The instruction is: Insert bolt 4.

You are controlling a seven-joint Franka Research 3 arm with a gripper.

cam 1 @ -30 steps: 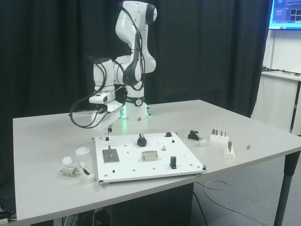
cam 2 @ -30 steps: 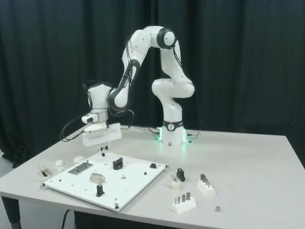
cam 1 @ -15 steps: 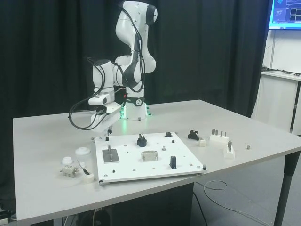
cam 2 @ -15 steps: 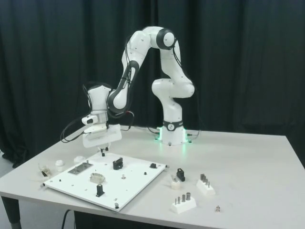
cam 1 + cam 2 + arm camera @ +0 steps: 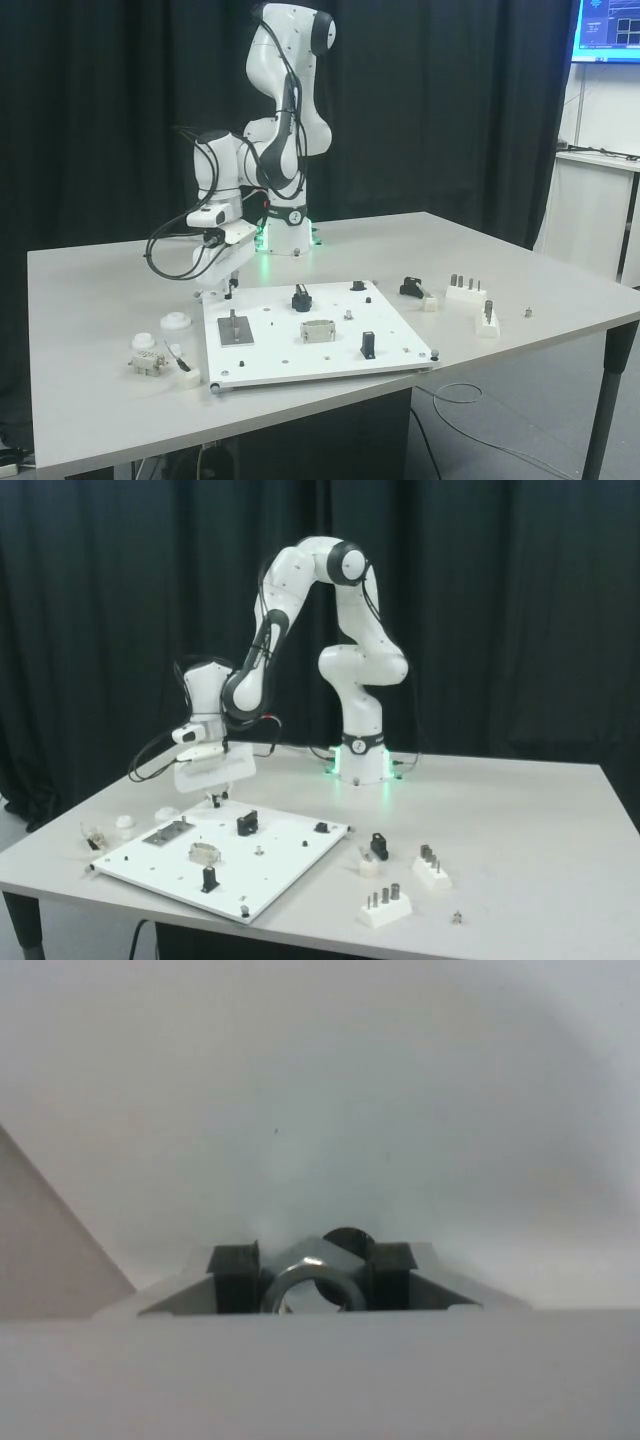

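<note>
I see my gripper (image 5: 312,1280) closed narrowly on a shiny metal bolt (image 5: 312,1282), its round head pinched between the two black finger pads (image 5: 233,1275). The gripper hangs just above the far left corner of the flat white board (image 5: 310,352). That board, studded with small black and metal fixtures, lies on the smooth grey table (image 5: 90,300).

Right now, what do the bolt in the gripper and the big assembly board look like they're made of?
The bolt looks like bare metal: its hex head is grey with a bright glint on its top edge, probably steel. The gripper clamps it between black pads that look matte, maybe rubber or plastic. The assembly board is a flat, white, evenly matte plate, possibly plastic or painted; the pictures do not settle which.
</note>
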